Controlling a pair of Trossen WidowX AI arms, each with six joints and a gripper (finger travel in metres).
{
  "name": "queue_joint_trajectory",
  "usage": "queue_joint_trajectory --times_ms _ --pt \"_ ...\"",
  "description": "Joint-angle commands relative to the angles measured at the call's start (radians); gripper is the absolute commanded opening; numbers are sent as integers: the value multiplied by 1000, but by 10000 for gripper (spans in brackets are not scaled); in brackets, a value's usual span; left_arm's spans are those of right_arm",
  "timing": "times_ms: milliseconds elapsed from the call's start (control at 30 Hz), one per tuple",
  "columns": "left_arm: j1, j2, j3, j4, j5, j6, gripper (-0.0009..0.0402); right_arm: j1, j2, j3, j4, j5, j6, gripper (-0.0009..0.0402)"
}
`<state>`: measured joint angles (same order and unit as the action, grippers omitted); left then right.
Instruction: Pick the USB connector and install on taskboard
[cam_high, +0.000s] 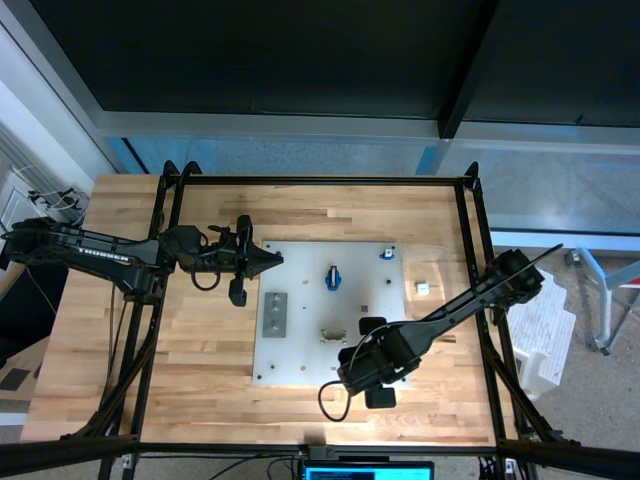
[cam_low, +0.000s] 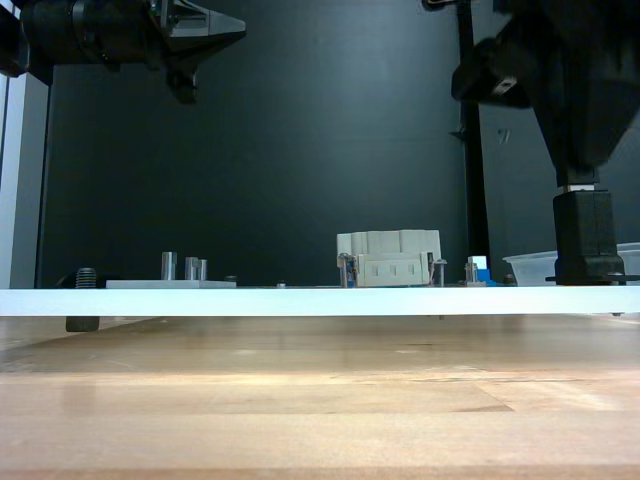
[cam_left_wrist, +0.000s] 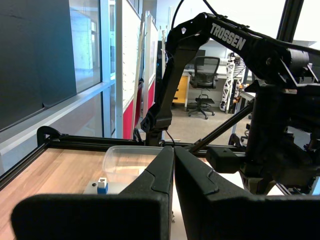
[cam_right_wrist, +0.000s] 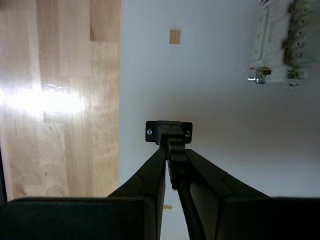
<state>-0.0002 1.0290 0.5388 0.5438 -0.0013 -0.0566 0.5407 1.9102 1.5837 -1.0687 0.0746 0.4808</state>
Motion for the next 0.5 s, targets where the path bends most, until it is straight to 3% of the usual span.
queue_joint_trajectory --times_ms 33,500 --pt "0 0 0 0 0 0 0 0 -14 6 -4 8 1 70" --pt "0 0 0 0 0 0 0 1 -80 6 -46 11 2 167"
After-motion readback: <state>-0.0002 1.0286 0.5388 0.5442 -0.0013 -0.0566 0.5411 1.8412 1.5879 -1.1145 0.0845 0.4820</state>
